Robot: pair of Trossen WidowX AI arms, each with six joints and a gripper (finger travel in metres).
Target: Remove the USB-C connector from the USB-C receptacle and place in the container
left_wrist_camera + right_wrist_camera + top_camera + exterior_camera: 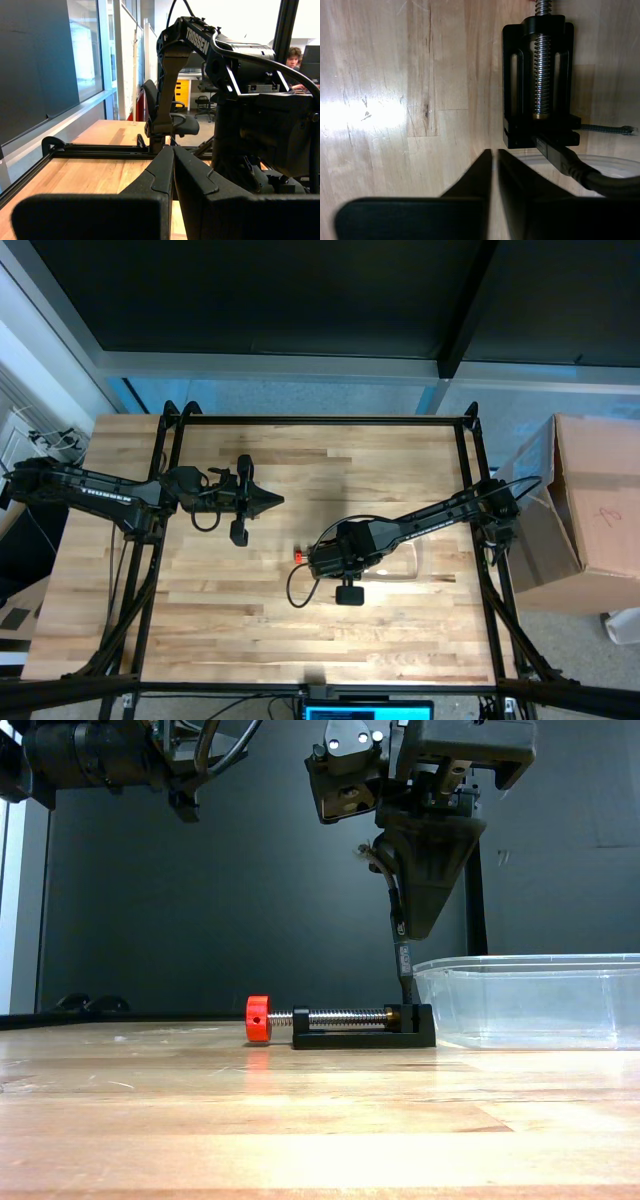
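Observation:
The USB-C connector (pixel 404 965) stands upright in its receptacle at the container end of a black clamp fixture (pixel 365 1031). Its cable (pixel 395 910) rises past my right gripper (pixel 416 930). That gripper hangs just above the fixture, pointing down, its fingers shut with nothing between them. In the right wrist view the connector (pixel 551 150) and cable (pixel 592 179) lie beside the shut right gripper (pixel 494 152), not inside it. How deep the connector sits I cannot tell. My left gripper (pixel 273 501) is shut and empty, held high left of the board's middle, its fingers (pixel 162 167) pressed together.
A clear plastic container (pixel 530 1005) sits right beside the fixture, its rim (pixel 418 562) under the right arm. The fixture carries a threaded screw (pixel 340 1016) with a red knob (pixel 258 1019) on its left end. A black frame (pixel 320 421) borders the table.

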